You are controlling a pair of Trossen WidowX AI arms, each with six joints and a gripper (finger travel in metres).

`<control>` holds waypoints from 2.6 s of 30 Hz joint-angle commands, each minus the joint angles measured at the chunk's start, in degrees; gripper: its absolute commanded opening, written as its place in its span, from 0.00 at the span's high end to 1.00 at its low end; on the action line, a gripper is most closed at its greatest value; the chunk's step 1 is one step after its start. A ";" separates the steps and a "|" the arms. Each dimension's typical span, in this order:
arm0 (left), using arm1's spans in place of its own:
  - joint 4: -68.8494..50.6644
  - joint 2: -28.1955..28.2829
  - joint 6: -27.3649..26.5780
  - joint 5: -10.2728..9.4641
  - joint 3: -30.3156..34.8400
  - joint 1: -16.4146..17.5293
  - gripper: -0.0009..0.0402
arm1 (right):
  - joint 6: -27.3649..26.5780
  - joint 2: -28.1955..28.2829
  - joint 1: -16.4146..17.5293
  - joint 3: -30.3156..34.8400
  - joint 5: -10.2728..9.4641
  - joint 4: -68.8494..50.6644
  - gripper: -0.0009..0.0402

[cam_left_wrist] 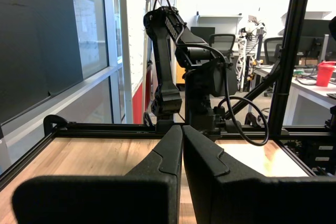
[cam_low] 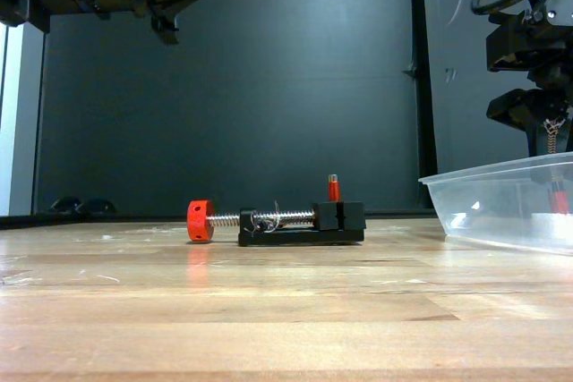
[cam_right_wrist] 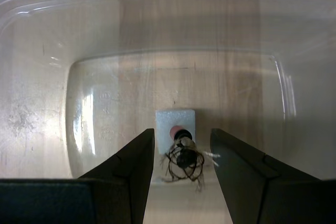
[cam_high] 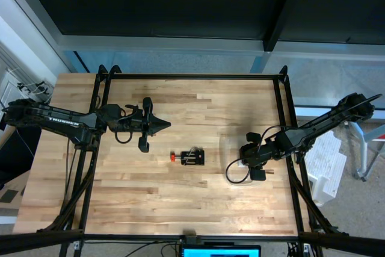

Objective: Pick the RCA connector and install on taskboard

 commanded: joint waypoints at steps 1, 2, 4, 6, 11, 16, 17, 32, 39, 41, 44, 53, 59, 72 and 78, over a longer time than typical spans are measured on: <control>-0.02 0.02 0.02 0.00 0.00 0.00 0.98 | 0.02 -0.02 0.00 -0.96 -0.15 1.11 0.62; 0.00 0.02 0.02 0.00 0.00 0.00 0.98 | 0.00 -0.02 0.00 -1.18 -0.15 1.49 0.62; -0.02 0.00 0.02 0.00 0.00 0.02 0.98 | 0.00 -0.02 0.00 -1.53 -0.15 2.01 0.62; -0.02 0.02 0.02 0.00 0.00 0.00 0.98 | 0.00 -0.02 0.00 -1.75 0.00 2.25 0.62; -0.02 0.00 0.02 0.00 0.00 0.00 0.98 | 0.00 -0.02 0.00 -2.21 0.07 2.75 0.62; 0.00 0.00 0.02 0.00 0.00 0.00 0.98 | -0.07 0.83 0.00 -2.23 0.15 2.95 0.62; -0.02 0.02 0.02 0.00 0.00 0.02 0.98 | -0.24 1.05 0.00 -2.23 0.17 3.06 0.62; -0.02 0.02 0.02 0.00 0.00 0.02 0.98 | -0.22 2.54 0.00 -2.25 0.17 4.37 0.65; -0.02 0.00 0.02 0.00 0.00 0.00 0.98 | -0.15 2.54 0.00 -2.25 0.17 4.35 0.71; -0.02 0.02 0.02 0.00 0.00 0.02 0.98 | -0.15 2.54 0.00 -2.25 0.17 4.35 0.74; 0.00 0.00 0.02 0.00 0.00 0.00 0.98 | -0.15 2.54 0.00 -2.25 0.17 4.35 0.78; -0.02 0.02 0.02 0.00 0.00 0.02 0.98 | -0.20 2.54 0.00 -2.25 0.20 4.33 0.89; 0.00 0.02 0.02 0.00 0.00 0.00 0.98 | -0.20 2.54 0.00 -2.25 0.17 4.33 0.98; -0.02 0.02 0.02 0.00 0.00 0.00 0.98 | -0.22 1.22 0.00 -0.37 0.00 1.36 0.98; 0.00 0.00 0.02 0.00 0.00 0.02 0.98 | -0.42 0.07 0.00 1.73 -0.02 -1.53 0.98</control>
